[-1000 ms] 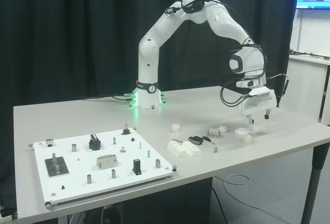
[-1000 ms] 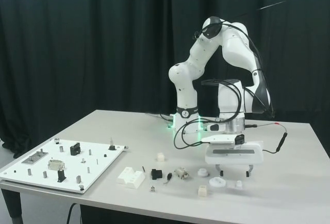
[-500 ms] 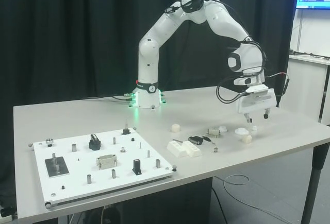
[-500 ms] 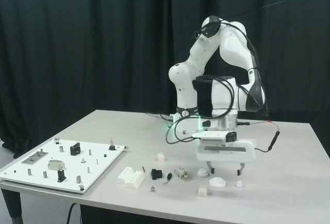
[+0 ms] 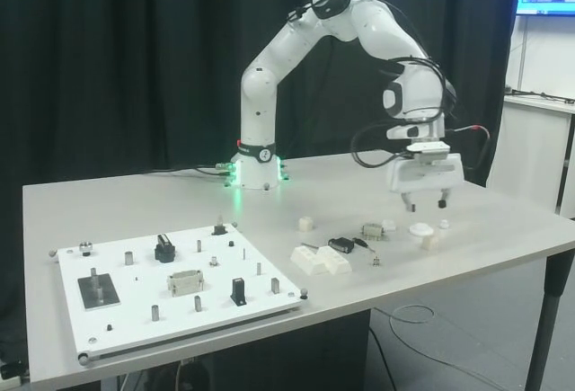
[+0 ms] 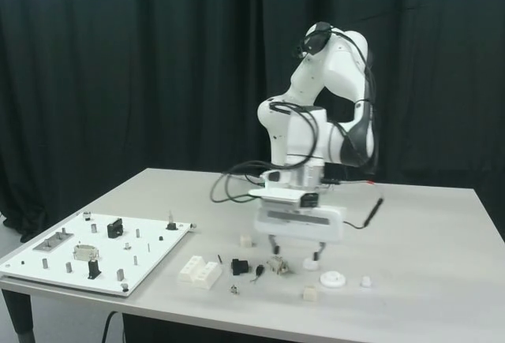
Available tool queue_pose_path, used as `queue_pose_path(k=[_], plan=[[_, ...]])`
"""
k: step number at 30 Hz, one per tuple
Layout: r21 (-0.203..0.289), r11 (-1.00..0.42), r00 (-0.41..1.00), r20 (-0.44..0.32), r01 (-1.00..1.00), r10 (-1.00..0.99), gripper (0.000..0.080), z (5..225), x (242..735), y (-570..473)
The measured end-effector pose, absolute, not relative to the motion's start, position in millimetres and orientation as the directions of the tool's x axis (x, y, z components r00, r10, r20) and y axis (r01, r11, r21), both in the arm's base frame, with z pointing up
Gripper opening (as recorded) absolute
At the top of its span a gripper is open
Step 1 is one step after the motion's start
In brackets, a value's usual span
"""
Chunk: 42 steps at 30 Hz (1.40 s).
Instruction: Remove square peg 4.
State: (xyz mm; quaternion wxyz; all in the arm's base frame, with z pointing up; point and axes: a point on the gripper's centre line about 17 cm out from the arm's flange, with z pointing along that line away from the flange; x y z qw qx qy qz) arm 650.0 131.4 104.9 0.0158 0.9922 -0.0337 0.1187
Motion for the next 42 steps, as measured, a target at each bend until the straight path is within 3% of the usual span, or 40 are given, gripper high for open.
queue_pose_path(k=[28, 42], plan=[[0.121, -0.991, 0.975, 0.223, -0.052, -0.024, 0.0800, 128.5, 659.1, -115.2], [0.104, -0.994, 0.967, 0.256, -0.035, -0.008, 0.0800, 127.6, 683.7, -194.3]])
